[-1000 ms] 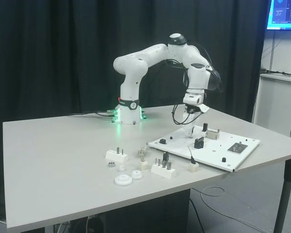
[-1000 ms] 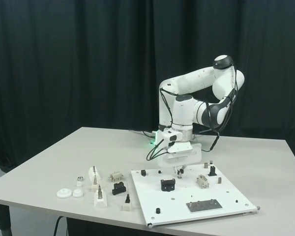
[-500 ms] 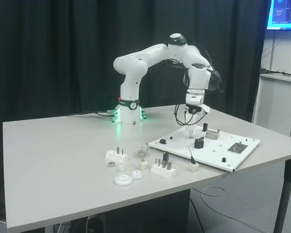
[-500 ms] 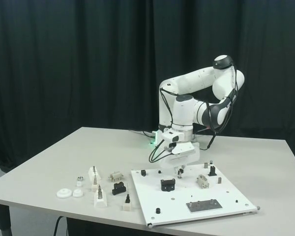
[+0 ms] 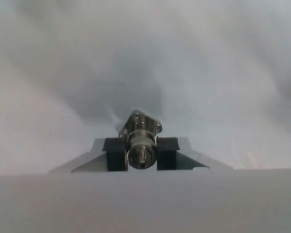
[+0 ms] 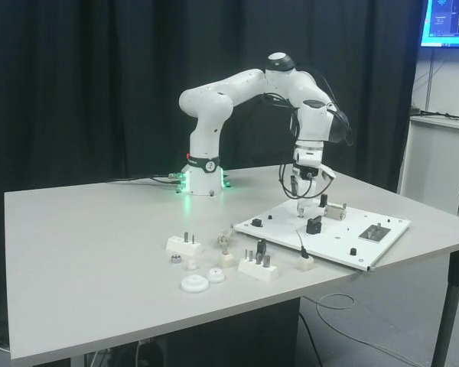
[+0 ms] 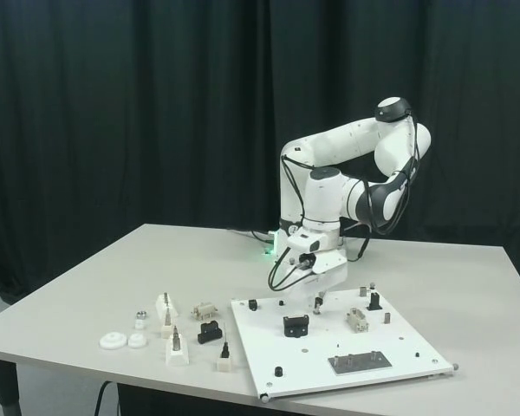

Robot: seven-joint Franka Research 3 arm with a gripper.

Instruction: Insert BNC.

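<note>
Second room view shows the grey bench [image 7: 468, 286], the white board [image 7: 390, 334] on it, then the arm's fingers [image 5: 115, 154] closed on the BNC connector [image 5: 140, 141], held just above the board.

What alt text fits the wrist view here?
A metal BNC connector sits between the end effector's two black fingertips, pointing at the camera, above a blurred white board.
</note>
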